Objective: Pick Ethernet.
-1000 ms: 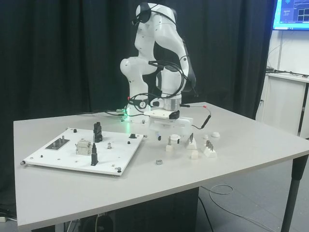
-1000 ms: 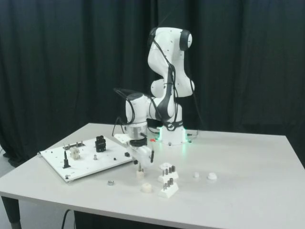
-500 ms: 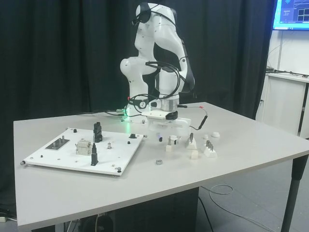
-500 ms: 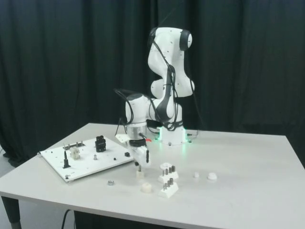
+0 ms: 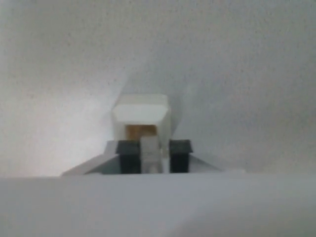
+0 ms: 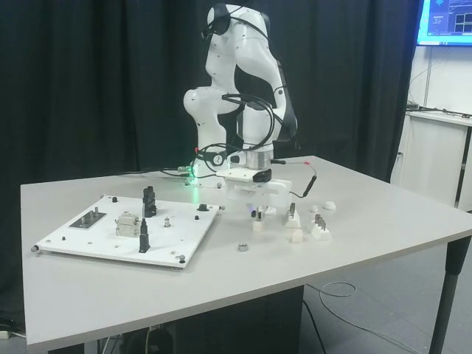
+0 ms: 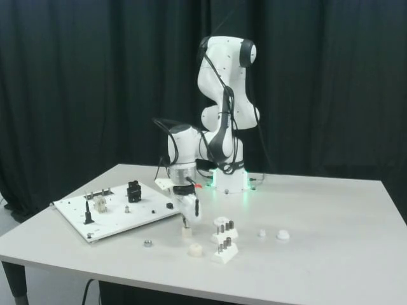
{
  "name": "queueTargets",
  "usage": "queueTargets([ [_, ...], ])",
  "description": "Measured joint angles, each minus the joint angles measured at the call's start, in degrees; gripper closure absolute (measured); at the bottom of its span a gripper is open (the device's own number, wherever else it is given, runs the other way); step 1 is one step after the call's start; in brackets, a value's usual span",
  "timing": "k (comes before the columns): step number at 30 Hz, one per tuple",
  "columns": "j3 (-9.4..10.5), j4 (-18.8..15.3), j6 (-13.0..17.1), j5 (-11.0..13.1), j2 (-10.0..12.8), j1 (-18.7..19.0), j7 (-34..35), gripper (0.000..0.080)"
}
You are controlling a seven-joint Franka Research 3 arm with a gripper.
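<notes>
The Ethernet plug [image 5: 150, 151] stands upright in a small white holder [image 5: 141, 114] on the grey table, in front of the arm's base. My gripper [image 5: 154, 156] is down over it, open by a narrow gap. One black finger [image 5: 129, 156] lies against the plug and the other finger [image 5: 180, 156] stands a little apart from it. In the room views the gripper [image 6: 256, 213] [image 7: 185, 222] points straight down onto the holder [image 6: 258, 226] [image 7: 187, 232].
A white board [image 6: 88, 240] [image 7: 114, 219] with several fitted parts lies to one side. Two more white holders [image 6: 295, 235] [image 6: 321, 233] with black parts stand close on the other side. A small nut [image 6: 240, 246] and two white caps [image 6: 327, 207] lie nearby.
The gripper has come down from above the holder until its fingers stand on either side of the plug. Nothing else on the table has moved.
</notes>
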Motion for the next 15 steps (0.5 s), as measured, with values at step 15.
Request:
queueTargets([
  [15,0.0,-0.5,-0.5,0.7,-2.4,0.5,0.0,0.0726],
])
